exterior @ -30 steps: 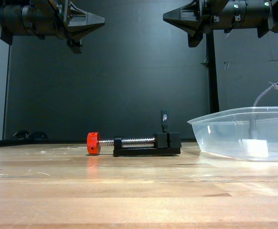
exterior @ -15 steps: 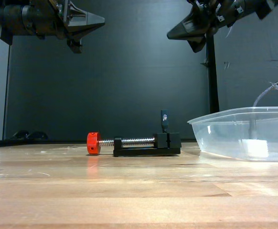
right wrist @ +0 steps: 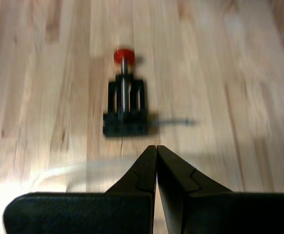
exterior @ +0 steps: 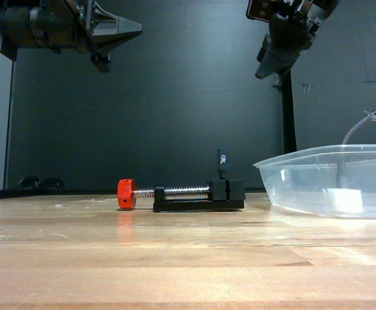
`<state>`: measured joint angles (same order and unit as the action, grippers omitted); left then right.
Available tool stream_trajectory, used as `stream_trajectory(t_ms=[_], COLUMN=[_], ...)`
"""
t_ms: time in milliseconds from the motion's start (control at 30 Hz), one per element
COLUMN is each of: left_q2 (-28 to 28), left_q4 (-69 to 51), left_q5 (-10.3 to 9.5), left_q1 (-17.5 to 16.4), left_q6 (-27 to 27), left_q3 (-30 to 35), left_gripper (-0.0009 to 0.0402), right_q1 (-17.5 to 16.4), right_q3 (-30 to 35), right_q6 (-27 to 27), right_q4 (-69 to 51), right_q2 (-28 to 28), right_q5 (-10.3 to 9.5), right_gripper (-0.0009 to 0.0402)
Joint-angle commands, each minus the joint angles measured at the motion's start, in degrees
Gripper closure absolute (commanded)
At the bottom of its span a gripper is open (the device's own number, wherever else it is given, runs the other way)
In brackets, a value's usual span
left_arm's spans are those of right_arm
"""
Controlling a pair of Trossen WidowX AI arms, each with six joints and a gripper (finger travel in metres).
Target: Pick the USB-C connector and install on taskboard
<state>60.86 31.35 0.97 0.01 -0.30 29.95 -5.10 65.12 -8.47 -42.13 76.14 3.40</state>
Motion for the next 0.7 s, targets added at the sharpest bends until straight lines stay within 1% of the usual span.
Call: stream_trajectory(t_ms=[33,100,167,367,567,700], left_q2=[0.00,0.00,0.00,0.00,0.00,0.00], left_q4=[0.02,0.02,0.02,0.02,0.02,0.02], left_q5=[0.00,0.02,0.02,0.02,0.02,0.02], left_q1=[-0.02,0.00,-0.02,0.00,-0.02,-0.02], left_q6=[-0.02,-0.02,-0.02,-0.02,-0.02,-0.02], left_q3=[0.00,0.00,0.00,0.00,0.00,0.00], left_gripper=[0.0393,0.0393,0.0393,0.0393,0.0393,0.0393], right_q1=[-0.20,-0.31,-0.50,-1.64,-2.97,-4.57], right_q3=[1.70,2.78,3.65,5.11,6.32,6.36], right_q6=[-1.55,-2.23,-3.19,-3.39,-4.72,-5.05], right_q4=[-5.33,-8.33,-10.82,-16.15,-20.41,-22.38], right_q2=[1.77,2.91,3.96,6.95,9.70,11.32], right_q5=[-0.55,-1.05,-1.99,-3.21,-2.93,-2.91], right_gripper=[0.0393,0.0393,0.0393,0.0393,0.0390,0.0373])
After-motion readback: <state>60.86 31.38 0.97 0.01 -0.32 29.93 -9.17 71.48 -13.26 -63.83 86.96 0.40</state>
